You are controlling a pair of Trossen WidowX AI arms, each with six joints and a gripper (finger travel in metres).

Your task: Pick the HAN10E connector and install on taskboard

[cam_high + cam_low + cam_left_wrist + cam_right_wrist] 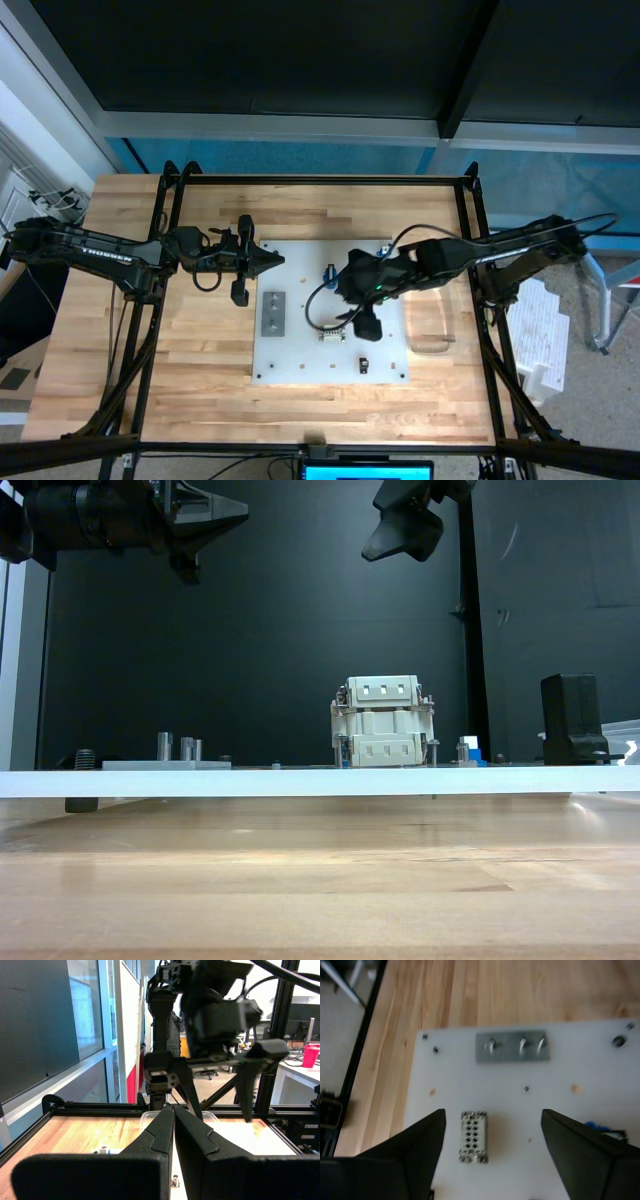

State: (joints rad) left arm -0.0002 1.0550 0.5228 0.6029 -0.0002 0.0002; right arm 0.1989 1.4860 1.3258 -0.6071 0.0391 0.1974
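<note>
**Right arm.** It reaches in from the table's right edge over the taskboard [300,362], its wrist bent so that the right gripper [492,1111] points straight down. The fingers [415,1145] are spread wide and hold nothing. In the low view the right gripper [405,528] hangs well above the board, touching no part.

**Connector.** The connector [473,1137] stands upright on the board, pin face up, directly beneath the gap between the spread fingers. In the high view the connector [333,335] sits near the board's middle, between the grey block [273,313] and the clear tray [432,325], with a black fitting [365,363] close by on the near side.

**Left arm.** It stretches level from the left edge, and the left gripper [276,259] is poised above the board's far left corner. Its fingers [159,1132] are pressed together and empty, aimed toward the right arm.
</note>
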